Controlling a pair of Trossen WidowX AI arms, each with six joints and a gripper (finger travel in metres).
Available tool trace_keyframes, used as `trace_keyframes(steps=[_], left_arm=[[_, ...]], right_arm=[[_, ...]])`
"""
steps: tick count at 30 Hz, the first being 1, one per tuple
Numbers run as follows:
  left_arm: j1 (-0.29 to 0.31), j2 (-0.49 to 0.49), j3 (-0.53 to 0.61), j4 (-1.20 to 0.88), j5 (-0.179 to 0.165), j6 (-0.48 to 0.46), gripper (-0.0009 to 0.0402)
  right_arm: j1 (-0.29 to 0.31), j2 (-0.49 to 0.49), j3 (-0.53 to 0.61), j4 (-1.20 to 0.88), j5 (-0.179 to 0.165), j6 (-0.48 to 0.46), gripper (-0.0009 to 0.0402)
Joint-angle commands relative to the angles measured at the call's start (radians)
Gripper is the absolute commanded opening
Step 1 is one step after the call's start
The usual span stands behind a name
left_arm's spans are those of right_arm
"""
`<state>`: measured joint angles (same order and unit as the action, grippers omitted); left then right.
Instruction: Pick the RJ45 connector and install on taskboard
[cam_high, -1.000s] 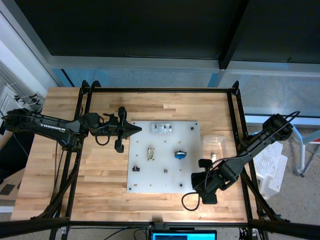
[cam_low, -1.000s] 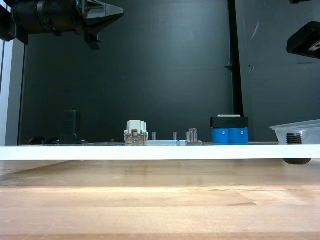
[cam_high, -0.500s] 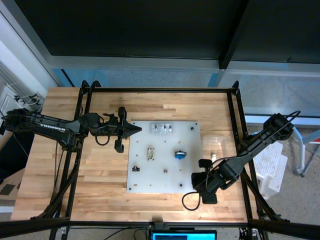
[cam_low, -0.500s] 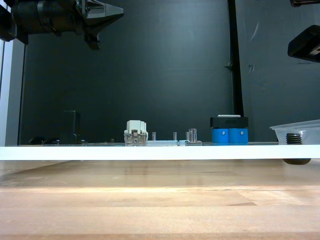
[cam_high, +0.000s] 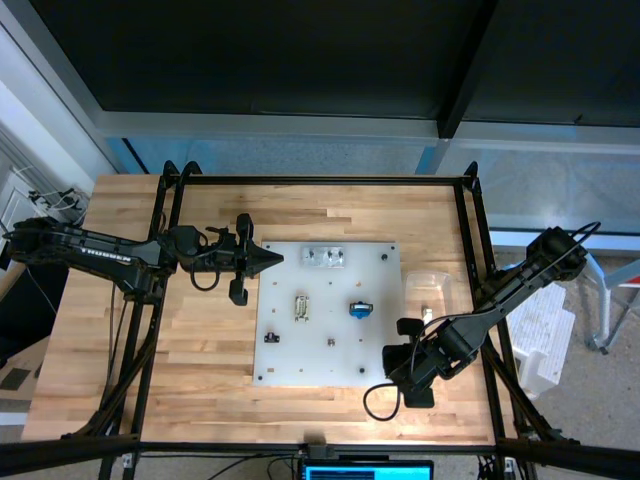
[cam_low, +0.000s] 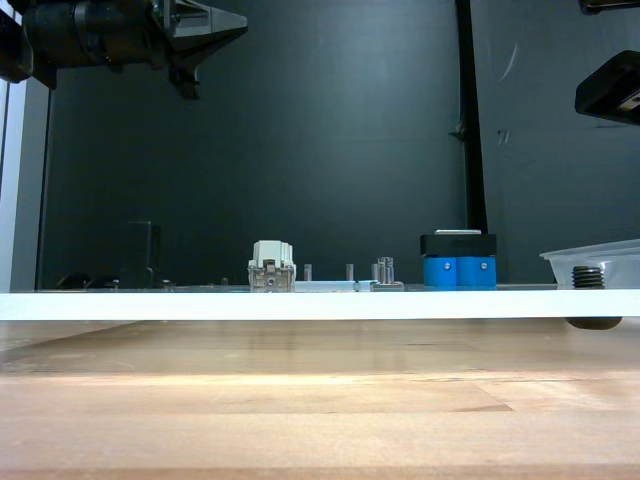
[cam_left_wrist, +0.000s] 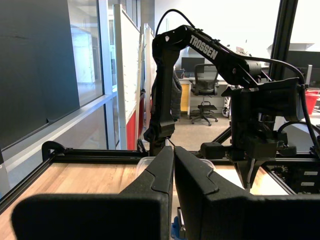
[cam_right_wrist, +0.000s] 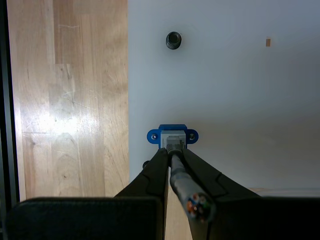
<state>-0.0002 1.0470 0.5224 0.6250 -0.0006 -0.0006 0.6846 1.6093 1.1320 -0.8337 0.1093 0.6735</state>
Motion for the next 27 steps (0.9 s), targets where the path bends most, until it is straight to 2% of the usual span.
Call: trace_keyframes(steps=[1, 13, 27], left_arm=[[0.000, 0.000, 0.000, 0.000, 0.000, 0.000, 0.0000], [0.000, 0.000, 0.000, 0.001, 0.000, 0.000, 0.0000], [0.000, 0.000, 0.000, 0.000, 0.000, 0.000, 0.0000]], right_arm=[[0.000, 0.000, 0.000, 0.000, -0.001, 0.001, 0.0018], [0.000, -0.020, 0.000, 0.008, -0.001, 0.011, 0.0075], [0.001, -0.098, 0.000, -0.032, -0.002, 0.037, 0.0181]])
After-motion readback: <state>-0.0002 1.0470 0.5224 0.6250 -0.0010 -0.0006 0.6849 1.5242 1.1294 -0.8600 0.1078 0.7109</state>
